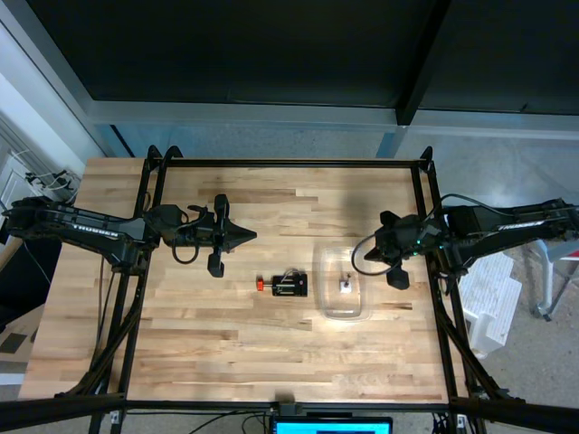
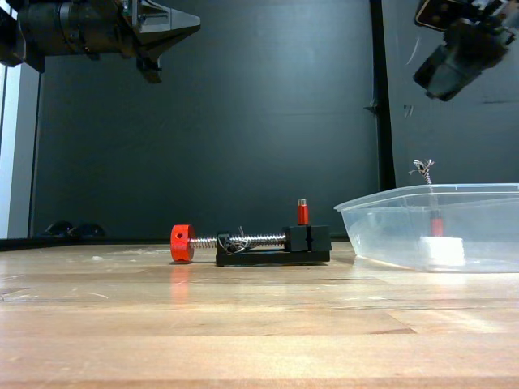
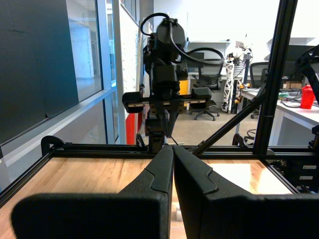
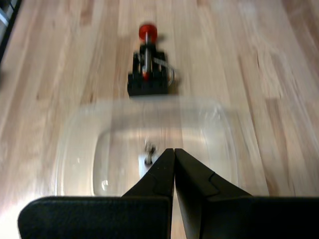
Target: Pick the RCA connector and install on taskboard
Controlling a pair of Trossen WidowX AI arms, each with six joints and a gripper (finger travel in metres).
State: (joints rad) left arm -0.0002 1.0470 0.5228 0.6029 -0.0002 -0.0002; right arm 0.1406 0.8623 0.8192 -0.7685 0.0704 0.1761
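Up high, left gripper (image 3: pixel 173 148) and right gripper (image 4: pixel 174 150), fingers (image 4: pixel 199 189) together, flank the tray (image 2: pixel 381 235) seemingly holding the RCA connector (image 2: pixel 437 225).

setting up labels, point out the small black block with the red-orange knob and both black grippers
small black block with red-orange knob (image 1: pixel 291 287): high view, on its black body
left gripper (image 1: pixel 253 236): high view, shut fingertips, left of the block
right gripper (image 1: pixel 399 282): high view, shut fingertips, beside the clear plastic tray (image 1: pixel 344 316)
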